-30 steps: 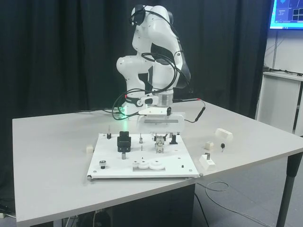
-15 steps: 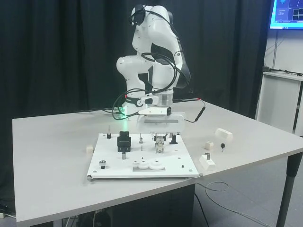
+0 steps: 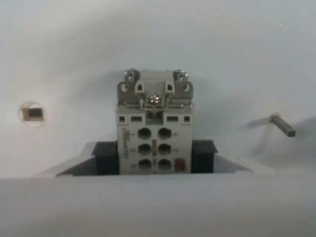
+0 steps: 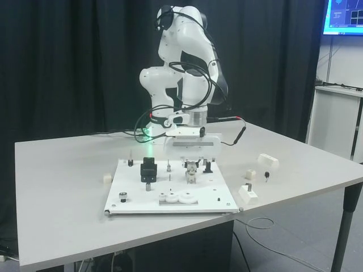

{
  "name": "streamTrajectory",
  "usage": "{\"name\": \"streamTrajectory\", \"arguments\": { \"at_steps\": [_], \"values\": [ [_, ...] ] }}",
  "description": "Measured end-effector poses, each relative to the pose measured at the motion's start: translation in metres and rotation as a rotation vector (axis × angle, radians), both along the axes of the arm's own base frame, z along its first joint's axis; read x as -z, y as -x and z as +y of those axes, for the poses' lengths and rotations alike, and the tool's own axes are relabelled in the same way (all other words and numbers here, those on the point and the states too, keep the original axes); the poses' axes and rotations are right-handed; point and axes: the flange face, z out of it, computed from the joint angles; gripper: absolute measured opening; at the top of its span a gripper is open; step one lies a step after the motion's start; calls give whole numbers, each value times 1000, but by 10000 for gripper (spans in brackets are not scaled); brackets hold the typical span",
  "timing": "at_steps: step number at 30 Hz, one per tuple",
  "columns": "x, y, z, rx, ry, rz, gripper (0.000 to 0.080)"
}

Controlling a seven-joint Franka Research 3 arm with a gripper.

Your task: Remove waterproof.

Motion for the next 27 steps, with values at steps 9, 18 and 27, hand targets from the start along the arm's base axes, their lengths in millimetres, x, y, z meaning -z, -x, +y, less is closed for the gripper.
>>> {"name": "streamTrajectory", "arguments": {
  "at_steps": [9, 18, 27],
  "values": [
    [-29, 1, 6, -6, -37, 0, 310],
    [-59, 3, 14, -12, -70, -1, 310],
    [-65, 5, 15, -65, -35, 15, 310]
  ]
}}
